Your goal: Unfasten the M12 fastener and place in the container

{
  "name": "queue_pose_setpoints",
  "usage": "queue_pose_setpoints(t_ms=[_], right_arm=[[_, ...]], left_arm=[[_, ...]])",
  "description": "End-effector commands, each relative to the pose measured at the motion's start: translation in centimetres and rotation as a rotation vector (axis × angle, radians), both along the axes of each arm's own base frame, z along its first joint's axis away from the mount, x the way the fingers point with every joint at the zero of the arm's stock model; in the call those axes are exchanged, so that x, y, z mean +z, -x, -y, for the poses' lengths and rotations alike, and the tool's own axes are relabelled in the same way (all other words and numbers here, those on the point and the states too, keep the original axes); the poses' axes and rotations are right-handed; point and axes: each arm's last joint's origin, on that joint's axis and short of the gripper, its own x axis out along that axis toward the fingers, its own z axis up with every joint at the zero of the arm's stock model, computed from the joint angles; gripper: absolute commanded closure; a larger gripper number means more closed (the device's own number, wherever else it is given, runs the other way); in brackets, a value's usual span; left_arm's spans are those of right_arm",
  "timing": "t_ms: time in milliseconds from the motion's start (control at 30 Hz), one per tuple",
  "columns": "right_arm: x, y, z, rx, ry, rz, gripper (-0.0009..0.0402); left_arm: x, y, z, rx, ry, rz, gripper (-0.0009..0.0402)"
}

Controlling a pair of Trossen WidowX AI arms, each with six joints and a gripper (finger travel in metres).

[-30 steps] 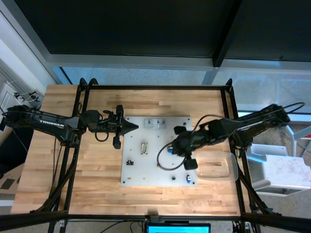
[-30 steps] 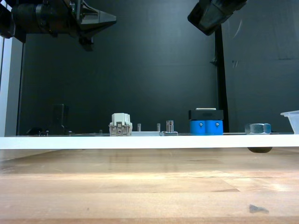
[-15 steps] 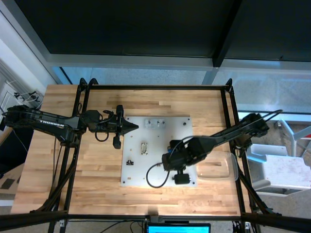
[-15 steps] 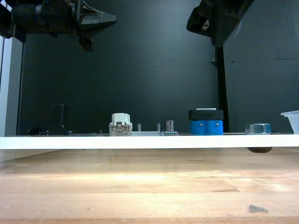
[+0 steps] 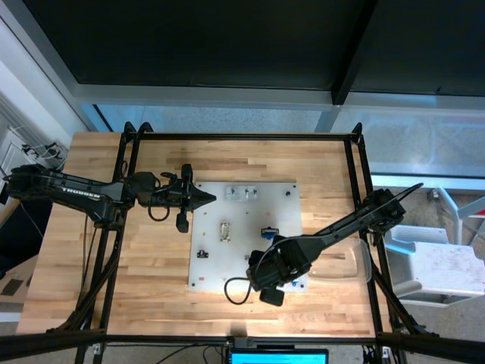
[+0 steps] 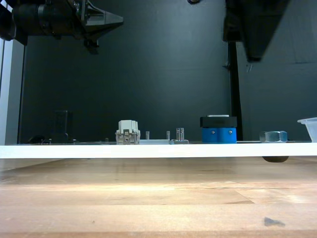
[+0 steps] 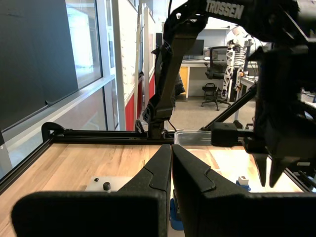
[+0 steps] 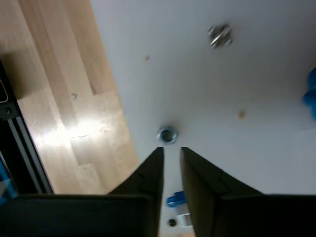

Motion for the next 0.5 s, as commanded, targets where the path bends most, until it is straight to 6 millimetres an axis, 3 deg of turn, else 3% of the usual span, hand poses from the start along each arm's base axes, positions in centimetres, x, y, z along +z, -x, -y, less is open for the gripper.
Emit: queue_pose_setpoints(t_ms=[33, 300, 500], right_arm=[[-0.9, -0.1, -0.4, -0.05, -0.011, -0.034, 0.0292], [-2.3, -0.4, -0.5, -0.137, 0.019, -0.061, 0.0213], [-3.6, -0.7, -0.8, -0.13, 0.041, -0.08, 0.018]], left_arm=[[0.0, 0.0, 0.0, 0.0, 0.0, 0.0, 0.0393], [0.0, 0.0, 0.0, 0.0, 0.0, 0.0, 0.0393], [0.0, 0.0, 0.0, 0.0, 0.0, 0.0, 0.0393]])
